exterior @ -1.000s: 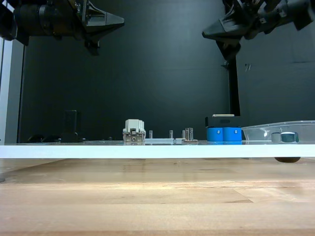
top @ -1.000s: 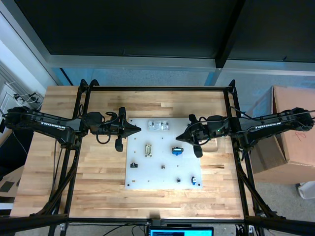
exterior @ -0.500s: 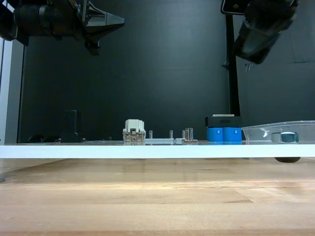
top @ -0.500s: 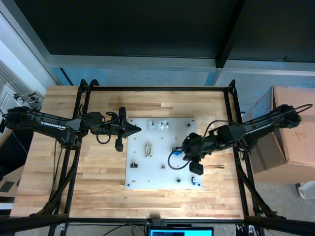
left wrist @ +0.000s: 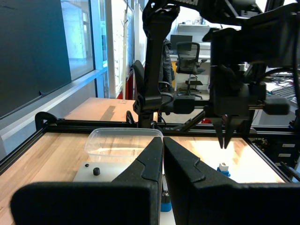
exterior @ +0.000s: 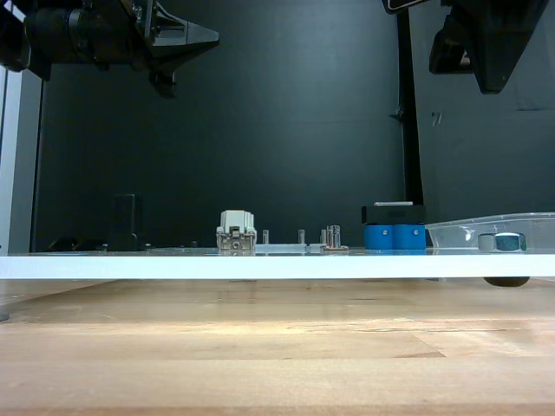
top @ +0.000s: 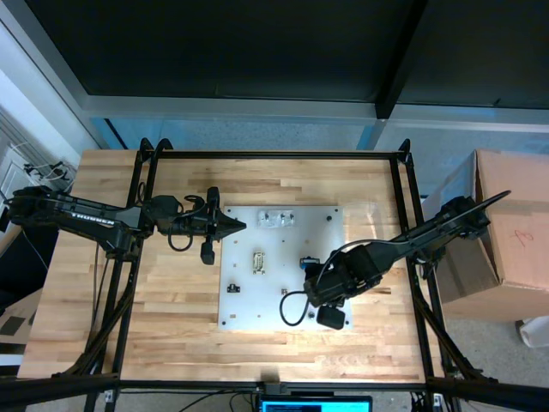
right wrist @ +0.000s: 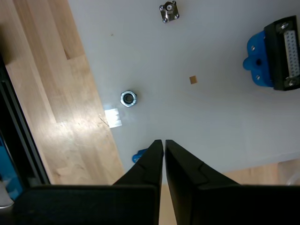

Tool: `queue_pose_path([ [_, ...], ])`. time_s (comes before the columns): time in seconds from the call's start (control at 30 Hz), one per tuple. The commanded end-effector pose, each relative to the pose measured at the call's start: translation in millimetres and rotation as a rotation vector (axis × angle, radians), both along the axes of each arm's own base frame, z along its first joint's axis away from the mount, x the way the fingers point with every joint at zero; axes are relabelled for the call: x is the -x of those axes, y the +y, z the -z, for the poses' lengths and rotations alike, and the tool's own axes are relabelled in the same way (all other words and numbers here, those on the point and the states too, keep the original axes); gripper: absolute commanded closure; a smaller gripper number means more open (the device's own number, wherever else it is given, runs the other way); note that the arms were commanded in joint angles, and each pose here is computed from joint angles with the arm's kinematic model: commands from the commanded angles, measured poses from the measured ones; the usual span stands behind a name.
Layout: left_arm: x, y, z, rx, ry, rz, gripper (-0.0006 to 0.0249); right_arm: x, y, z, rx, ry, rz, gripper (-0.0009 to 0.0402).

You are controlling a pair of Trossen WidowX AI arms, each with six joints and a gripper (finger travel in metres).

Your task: Unfasten the M12 nut and place it in the container

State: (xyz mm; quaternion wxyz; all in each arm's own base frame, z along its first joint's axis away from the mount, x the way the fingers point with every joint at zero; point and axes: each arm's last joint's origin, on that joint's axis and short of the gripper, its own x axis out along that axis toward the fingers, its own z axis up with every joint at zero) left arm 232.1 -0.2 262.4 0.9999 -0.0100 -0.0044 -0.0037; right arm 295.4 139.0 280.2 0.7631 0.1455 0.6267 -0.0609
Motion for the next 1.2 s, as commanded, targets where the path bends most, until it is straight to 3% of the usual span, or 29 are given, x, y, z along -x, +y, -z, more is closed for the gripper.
queue_pose_path([
  [0.03,0,0,0.1,0.0,0.0,0.0,0.0243,-4,3,-1.6,-0.006,-0.005,0.011,0.0338],
  [0.3,0,0,0.1,0.0,0.0,0.0,0.0243,-16,9,18.8,0.012,0.035,0.021,0.0229],
  [0.5,0,0,0.1,0.0,0.0,0.0,0.0243,-29,16,41.7,0.021,0.054,0.016,0.0185],
  [0.73,0,0,0.1,0.0,0.0,0.0,0.0243,-38,29,67.5,0.036,0.082,-0.007,0.0172],
  [1.2,0,0,0.1,0.0,0.0,0.0,0.0243,-46,42,96.4,0.048,0.105,-0.02,0.0174],
])
